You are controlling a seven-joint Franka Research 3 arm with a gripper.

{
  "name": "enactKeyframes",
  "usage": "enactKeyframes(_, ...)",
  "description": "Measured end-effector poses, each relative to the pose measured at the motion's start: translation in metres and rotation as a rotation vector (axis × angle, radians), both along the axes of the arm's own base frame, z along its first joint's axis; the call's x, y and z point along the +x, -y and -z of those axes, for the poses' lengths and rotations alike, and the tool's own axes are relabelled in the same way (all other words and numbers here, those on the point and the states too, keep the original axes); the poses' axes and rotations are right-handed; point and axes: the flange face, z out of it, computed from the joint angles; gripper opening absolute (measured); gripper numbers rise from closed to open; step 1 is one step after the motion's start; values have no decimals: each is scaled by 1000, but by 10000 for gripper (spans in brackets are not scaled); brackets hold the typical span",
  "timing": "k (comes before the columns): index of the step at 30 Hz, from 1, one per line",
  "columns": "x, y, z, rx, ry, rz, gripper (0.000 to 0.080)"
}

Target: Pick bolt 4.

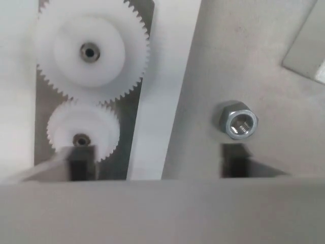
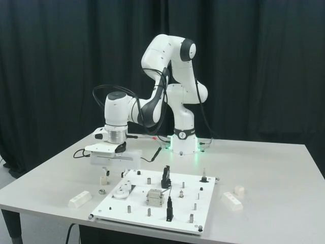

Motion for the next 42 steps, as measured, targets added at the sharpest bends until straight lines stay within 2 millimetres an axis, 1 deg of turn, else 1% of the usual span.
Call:
enactKeyframes(5, -1, 0, -2, 1, 1, 35, 469)
enactKeyframes(6, -1, 0, -2, 1, 1, 39, 721)
enactKeyframes(12, -1, -1, -5, 2, 4, 52, 721)
enactKeyframes(13, 0, -1, -6, 3, 5, 55, 783)
enactKeyframes(21, 0, -3, -11, 5, 9, 66, 796)
enactKeyframes(30, 0, -3, -11, 7, 10, 65, 800)
enactKeyframes(38, 0, -5, -11, 10, -6, -68, 800)
enactKeyframes(42, 0, -5, -11, 12, -10, -90, 800)
